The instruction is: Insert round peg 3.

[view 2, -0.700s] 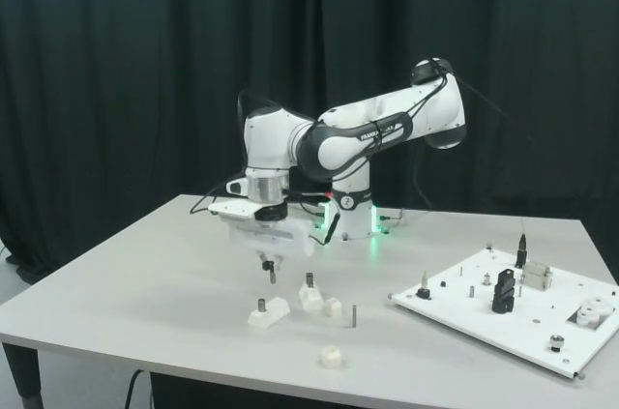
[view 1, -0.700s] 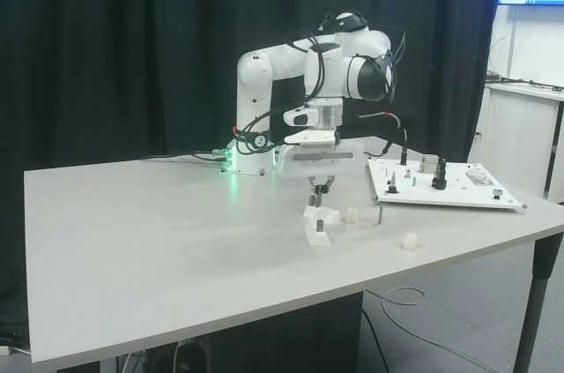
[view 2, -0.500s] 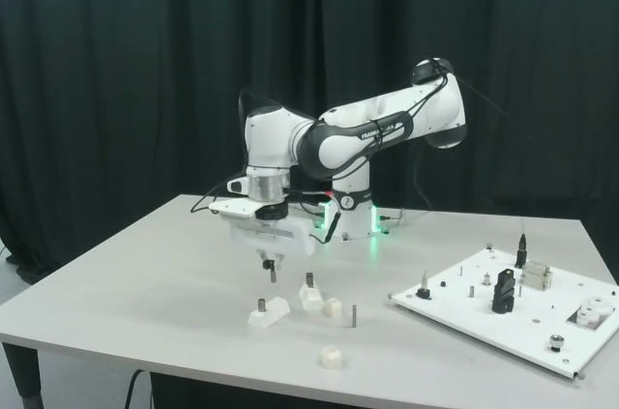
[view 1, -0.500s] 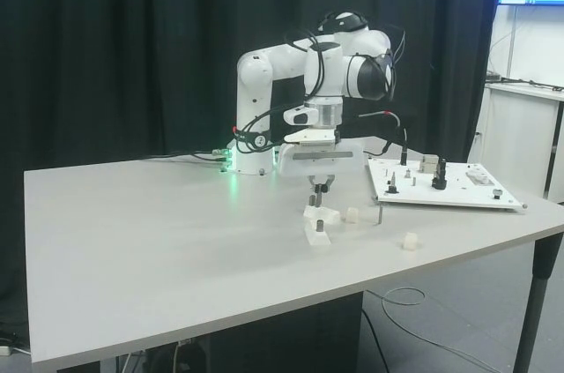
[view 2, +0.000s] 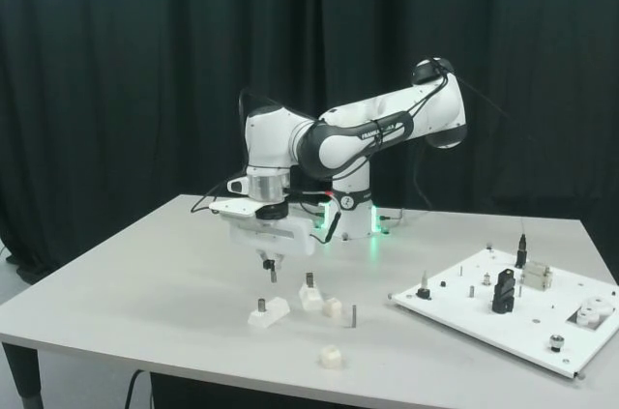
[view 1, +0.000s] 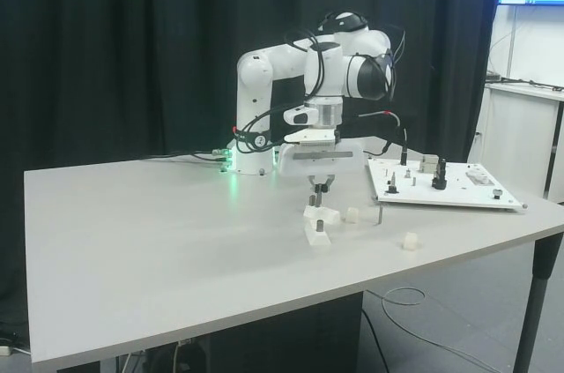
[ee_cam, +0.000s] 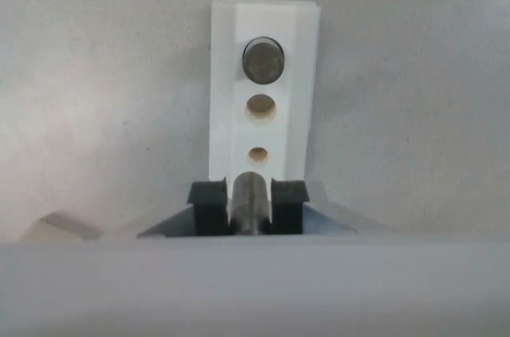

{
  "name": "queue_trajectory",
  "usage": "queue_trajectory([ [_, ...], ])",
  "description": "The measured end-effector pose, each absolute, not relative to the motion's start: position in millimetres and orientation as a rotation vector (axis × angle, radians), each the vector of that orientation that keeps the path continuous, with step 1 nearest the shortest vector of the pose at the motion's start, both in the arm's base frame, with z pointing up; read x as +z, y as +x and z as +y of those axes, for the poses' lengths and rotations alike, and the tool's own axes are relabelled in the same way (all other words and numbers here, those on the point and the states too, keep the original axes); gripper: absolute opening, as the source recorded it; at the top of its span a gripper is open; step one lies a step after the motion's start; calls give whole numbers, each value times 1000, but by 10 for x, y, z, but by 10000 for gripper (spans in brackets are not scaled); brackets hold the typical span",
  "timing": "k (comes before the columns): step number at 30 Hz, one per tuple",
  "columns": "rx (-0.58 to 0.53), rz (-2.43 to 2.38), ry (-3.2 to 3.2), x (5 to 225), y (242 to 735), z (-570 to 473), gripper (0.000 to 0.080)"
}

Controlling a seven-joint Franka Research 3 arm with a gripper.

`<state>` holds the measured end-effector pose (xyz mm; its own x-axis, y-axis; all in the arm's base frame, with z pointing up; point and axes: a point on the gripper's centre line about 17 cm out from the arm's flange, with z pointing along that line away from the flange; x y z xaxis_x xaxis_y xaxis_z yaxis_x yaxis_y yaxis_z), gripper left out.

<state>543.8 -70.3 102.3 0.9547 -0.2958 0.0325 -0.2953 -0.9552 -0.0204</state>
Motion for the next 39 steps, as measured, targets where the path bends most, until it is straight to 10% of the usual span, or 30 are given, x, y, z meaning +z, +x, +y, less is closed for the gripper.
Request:
queue_trajectory([
  [39, -72, 305, -3113, 1032, 5474, -647, 114],
])
